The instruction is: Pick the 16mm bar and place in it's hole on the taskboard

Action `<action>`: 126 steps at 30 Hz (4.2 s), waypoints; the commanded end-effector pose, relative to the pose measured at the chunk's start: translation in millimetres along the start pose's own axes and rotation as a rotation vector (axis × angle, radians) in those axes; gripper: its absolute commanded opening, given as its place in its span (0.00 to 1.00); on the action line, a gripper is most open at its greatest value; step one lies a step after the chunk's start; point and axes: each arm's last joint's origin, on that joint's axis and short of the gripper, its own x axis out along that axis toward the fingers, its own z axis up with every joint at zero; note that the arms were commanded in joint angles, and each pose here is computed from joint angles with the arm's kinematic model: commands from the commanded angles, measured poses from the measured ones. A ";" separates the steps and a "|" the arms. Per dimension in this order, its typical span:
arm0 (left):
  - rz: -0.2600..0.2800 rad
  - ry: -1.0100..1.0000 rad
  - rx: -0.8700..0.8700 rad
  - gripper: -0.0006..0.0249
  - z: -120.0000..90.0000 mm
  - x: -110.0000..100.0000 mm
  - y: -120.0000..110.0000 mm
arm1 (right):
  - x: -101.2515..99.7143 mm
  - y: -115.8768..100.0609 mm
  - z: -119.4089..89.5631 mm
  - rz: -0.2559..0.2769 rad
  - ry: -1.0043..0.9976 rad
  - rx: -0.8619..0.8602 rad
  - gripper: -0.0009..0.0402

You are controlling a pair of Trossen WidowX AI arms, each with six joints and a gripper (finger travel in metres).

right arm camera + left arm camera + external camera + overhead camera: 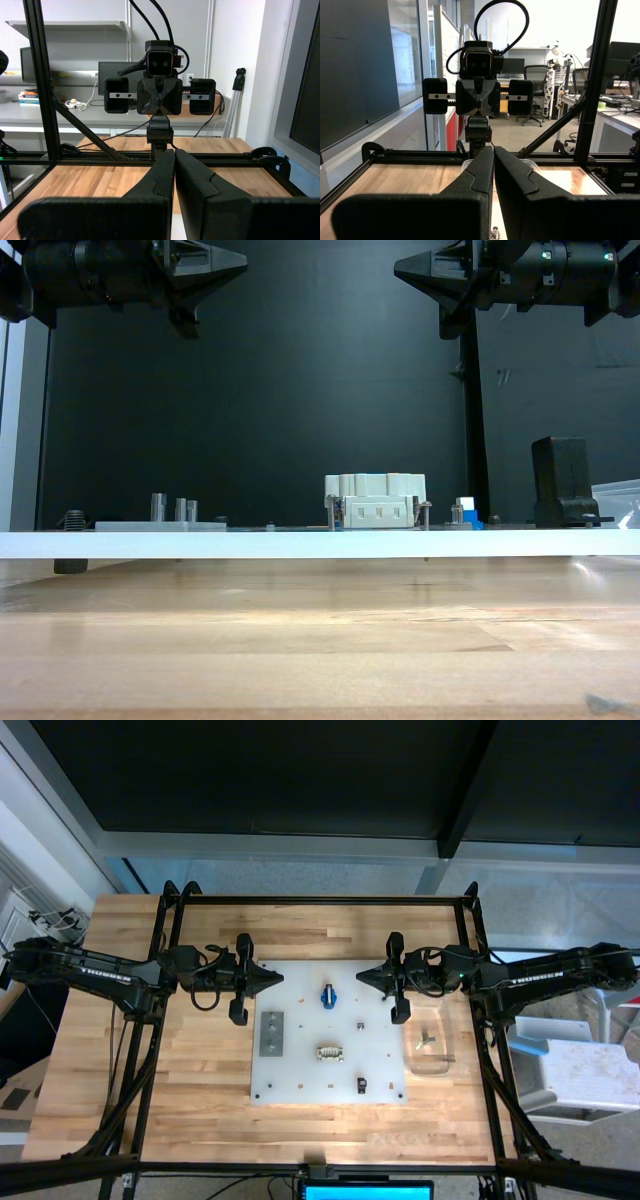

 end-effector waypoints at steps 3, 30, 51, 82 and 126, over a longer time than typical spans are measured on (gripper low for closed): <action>0.000 0.025 0.000 0.02 -2.7 0.0 0.0 | -0.1 0.2 -1.0 0.001 0.007 0.000 0.02; 0.000 0.025 0.000 0.02 -2.6 -0.1 0.1 | 8.9 1.5 28.2 -0.008 0.462 0.052 0.02; 0.000 0.025 0.000 0.02 -2.6 -0.1 0.0 | -7.5 25.7 8.8 0.055 1.162 0.020 0.02; 0.000 0.025 0.000 0.02 -2.6 -0.1 0.0 | -40.1 53.4 0.6 0.116 1.460 -0.040 0.04; 0.000 0.025 0.000 0.02 -2.6 -0.1 0.0 | -34.0 66.4 -98.1 0.110 1.596 -0.079 0.58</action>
